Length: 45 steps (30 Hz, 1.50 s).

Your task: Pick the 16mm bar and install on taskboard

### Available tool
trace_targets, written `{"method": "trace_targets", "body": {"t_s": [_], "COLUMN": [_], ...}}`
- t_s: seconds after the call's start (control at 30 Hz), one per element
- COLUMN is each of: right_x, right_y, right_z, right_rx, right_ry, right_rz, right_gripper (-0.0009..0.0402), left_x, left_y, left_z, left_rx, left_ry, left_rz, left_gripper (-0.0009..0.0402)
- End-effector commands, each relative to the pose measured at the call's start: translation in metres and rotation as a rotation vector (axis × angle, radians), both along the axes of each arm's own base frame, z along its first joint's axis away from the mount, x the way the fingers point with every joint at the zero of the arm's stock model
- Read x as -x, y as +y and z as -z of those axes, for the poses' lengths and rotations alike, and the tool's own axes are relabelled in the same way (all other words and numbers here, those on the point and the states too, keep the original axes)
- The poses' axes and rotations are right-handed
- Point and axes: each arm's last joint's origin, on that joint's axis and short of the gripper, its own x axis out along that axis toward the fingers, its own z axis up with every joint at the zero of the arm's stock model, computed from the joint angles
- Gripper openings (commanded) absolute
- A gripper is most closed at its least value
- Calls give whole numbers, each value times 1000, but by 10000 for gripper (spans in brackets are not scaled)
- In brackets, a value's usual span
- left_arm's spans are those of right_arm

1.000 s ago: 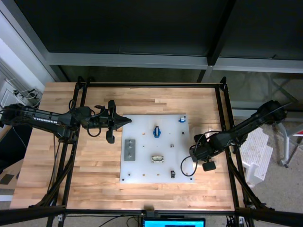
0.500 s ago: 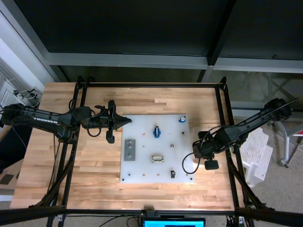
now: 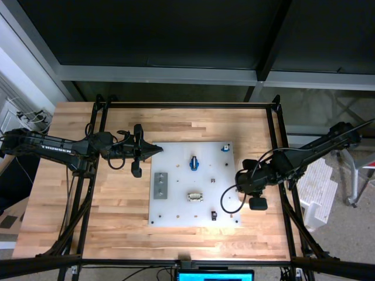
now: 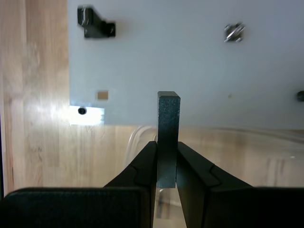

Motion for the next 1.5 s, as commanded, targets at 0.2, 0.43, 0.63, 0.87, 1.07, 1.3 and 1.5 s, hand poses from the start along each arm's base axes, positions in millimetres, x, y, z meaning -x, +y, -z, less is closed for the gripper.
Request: {"method": "trace_targets", "body": {"t_s": [0.2,0.43,0.63,0.87,1.07,1.3,1.5], "right_x": [-27,-66,-100,-139,-166,-186,-197], "right_y": [-17,-30,-38,-46,-51,-55,-63], "right_z": [-18,-35,-50,-54,-55,-62,-66], "right_rx": [17,41,52,69,79,89,87], "right_ry": [-37,-88,-140,-178,-205,-262,-304], "right_rz": [53,45,46,42,36,17,33], "right_gripper": [2,2,2,2,2,2,2], "left_x": [0,-7,-24,-37,-43,-43,-43], "left_y": [0,-2,-6,-9,-10,-10,-10], "left_z": [-1,4,12,18,20,20,21], "left_rx": [0,21,22,23,24,28,31], "left_ry": [-7,30,85,124,147,149,160], "left_rz": [1,57,85,144,157,158,150], "left_gripper": [1,12,97,184,206,207,206]}}
